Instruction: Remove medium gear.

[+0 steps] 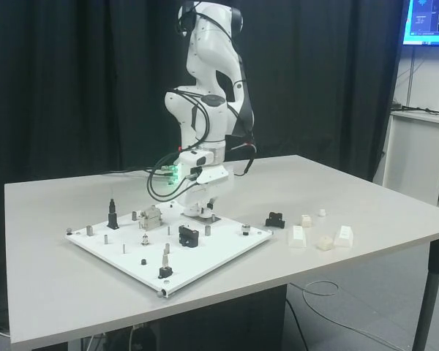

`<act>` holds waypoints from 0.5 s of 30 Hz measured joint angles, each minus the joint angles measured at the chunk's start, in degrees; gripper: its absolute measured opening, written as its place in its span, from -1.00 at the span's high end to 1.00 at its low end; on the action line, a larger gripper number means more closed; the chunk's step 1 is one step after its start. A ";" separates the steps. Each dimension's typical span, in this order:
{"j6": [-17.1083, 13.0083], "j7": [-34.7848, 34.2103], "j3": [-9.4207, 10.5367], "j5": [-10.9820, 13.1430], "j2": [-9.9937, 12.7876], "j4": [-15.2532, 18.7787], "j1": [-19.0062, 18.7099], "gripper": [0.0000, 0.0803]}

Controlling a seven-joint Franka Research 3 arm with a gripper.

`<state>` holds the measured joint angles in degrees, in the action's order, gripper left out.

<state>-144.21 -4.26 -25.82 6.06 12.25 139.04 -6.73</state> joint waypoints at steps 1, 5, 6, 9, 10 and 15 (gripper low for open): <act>0.13 0.07 0.00 -0.04 0.04 -0.08 0.00 0.30; 0.31 2.29 0.01 -0.47 0.11 -0.21 -0.06 0.30; 0.31 3.12 0.01 -0.56 0.11 -0.22 -0.08 0.30; 0.31 5.08 0.01 -0.74 0.11 -0.23 -0.09 0.30; 0.31 5.45 0.01 -0.77 0.11 -0.23 -0.10 0.30; 0.32 5.66 0.00 -0.78 0.11 -0.24 -0.10 0.30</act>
